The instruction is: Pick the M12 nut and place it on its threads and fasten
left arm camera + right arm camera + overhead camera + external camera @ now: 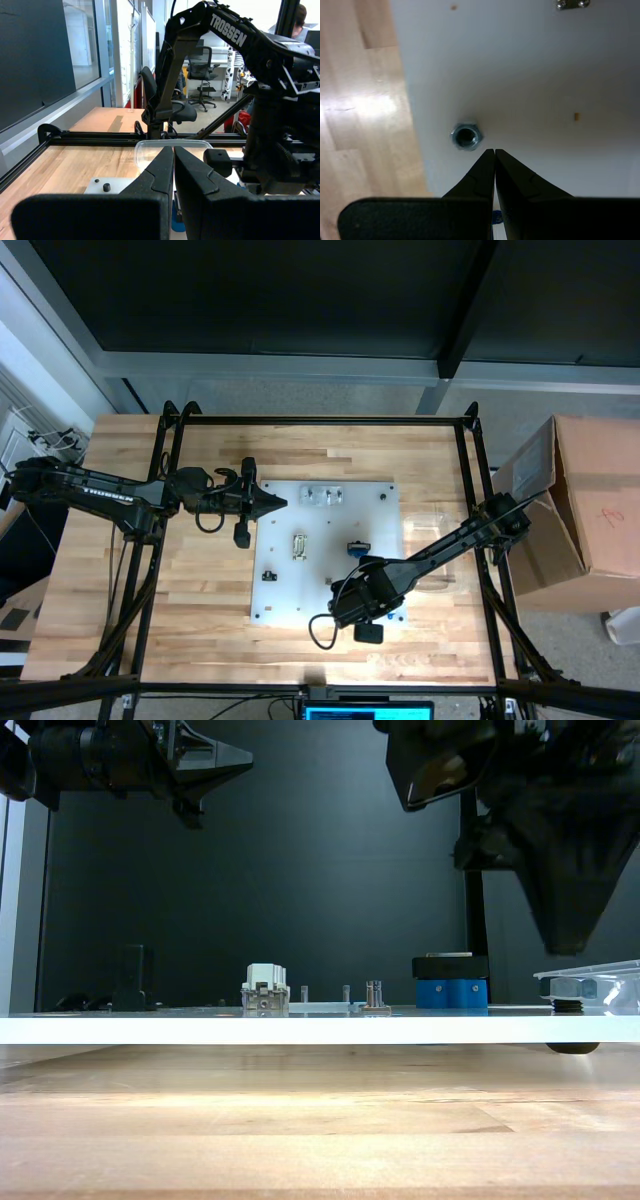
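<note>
Near right edge of worktop [100, 570]: M12 nut [466, 136] is sitting on its stud [570, 1006], free of either hand. Low view is showing the silver hex atop the black ribs. Ribs are showing below it, so judging it not run fully down. Right wrist view is showing it against the white board [545, 75], not in the clear tray [600, 970]. High view: nut is hiding under the right arm.

Right hand [494, 151] is hanging above the nut, pointing down, fingers clenched tip to tip w/ nothing between. Key relation: nut is lying just beyond the tips and slightly off to one side, apart, not touching. Bore axis is running vertical, in line w/ the stud, so I judge the next grasp needs the fingers opened and brought across the flats from above.

Materials: nut is bright metal, six flats, dark bore. Stud is matte black, ribbed, short. Board is smooth white sheet. Worktop is pale wood planking.

Mid-board: blue block [450, 993] w/ black cap and a white connector [264, 992] are standing well apart from the stud.

Far left edge of board: left hand [280, 503] is hovering high, fingers pressed together, empty. It is well apart from the nut, so the right arm is clearly the nearer one.
</note>
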Available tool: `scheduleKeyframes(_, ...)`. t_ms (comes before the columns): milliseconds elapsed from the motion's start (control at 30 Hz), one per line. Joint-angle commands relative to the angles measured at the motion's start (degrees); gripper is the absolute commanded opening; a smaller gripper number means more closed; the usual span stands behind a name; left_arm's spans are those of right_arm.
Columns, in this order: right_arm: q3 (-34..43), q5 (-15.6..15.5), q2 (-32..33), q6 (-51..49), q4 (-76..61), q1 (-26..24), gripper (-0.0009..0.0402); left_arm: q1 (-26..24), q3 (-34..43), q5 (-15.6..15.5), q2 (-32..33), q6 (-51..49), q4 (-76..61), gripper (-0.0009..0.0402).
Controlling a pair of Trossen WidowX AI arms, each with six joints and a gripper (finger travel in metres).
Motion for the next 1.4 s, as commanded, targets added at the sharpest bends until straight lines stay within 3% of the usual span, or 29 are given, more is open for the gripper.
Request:
scheduleKeyframes(33,-0.4,1.1,0.0,-0.5,0.3,0.0,0.0,0.0,0.0,0.0,0.0,0.0,0.0,0.0)
scheduleKeyframes(333,-3.7,-0.7,0.0,-2.9,4.7,0.1,0.0,0.0,0.0,0.0,0.0,0.0,0.0,0.0)
scheduleKeyframes(400,-3.7,-3.9,0.0,-3.0,5.2,0.1,0.0,0.0,0.0,0.0,0.0,0.0,0.0,0.0)
scheduleKeyframes(500,-3.7,-12.6,0.0,-4.0,5.8,0.1,0.0,0.0,0.0,0.0,0.0,0.0,0.0,0.0)
scheduleKeyframes(533,-3.7,-13.4,0.0,-4.2,5.7,0.0,0.0,0.0,0.0,0.0,0.0,0.0,0.0,0.0)
scheduleKeyframes(733,-3.6,-8.9,-0.2,-4.3,4.6,0.0,0.0,0.0,0.0,0.0,0.0,0.0,0.0,0.0)
scheduleKeyframes(900,-3.6,-1.9,-0.5,-2.8,3.5,0.0,0.0,0.0,0.0,0.0,0.0,0.0,0.0,0.0)
scheduleKeyframes(1233,-3.7,-0.5,-0.3,-2.8,4.9,0.1,0.0,0.0,0.0,0.0,0.0,0.0,0.0,0.0)
scheduleKeyframes(1300,-3.7,-2.3,-0.1,-3.0,5.0,0.1,0.0,0.0,0.0,0.0,0.0,0.0,0.0,0.0)
scheduleKeyframes(1400,-3.7,-12.0,0.0,-4.9,5.5,0.1,0.0,0.0,0.0,0.0,0.0,0.0,0.0,0.0)
